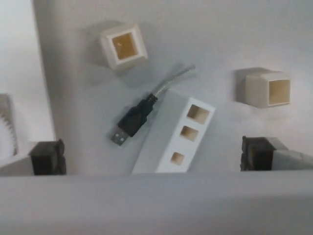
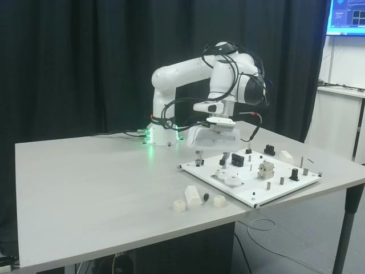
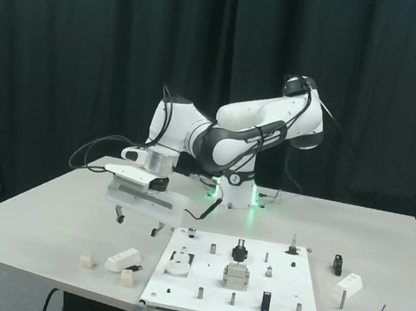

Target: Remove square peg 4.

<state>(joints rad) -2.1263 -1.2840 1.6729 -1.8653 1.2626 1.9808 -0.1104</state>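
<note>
No label in sight, so cannot tell which piece is square peg 4. Likeliest candidates: two small white hollow plastic cubes point(image 1: 123, 45) point(image 1: 266, 88), lying on the grey table point(image 3: 46, 219) left of the white assembly board point(image 3: 287, 308), near the front edge. Between them lie a long white plastic block with three square holes point(image 1: 178, 137) and a black USB plug on a grey cable point(image 1: 131, 122), touching the block's side.

Probably light, stiff and hard. Smooth walls could slip, and thin walls around the hollow might crack under a hard squeeze. Best taken across two opposite flat outer faces, low down, squarely, with modest force.

White gripper point(image 1: 150, 155) hovers above these pieces, black pads point(image 1: 47, 157) spread wide apart. Holds nothing, touches nothing.
</note>
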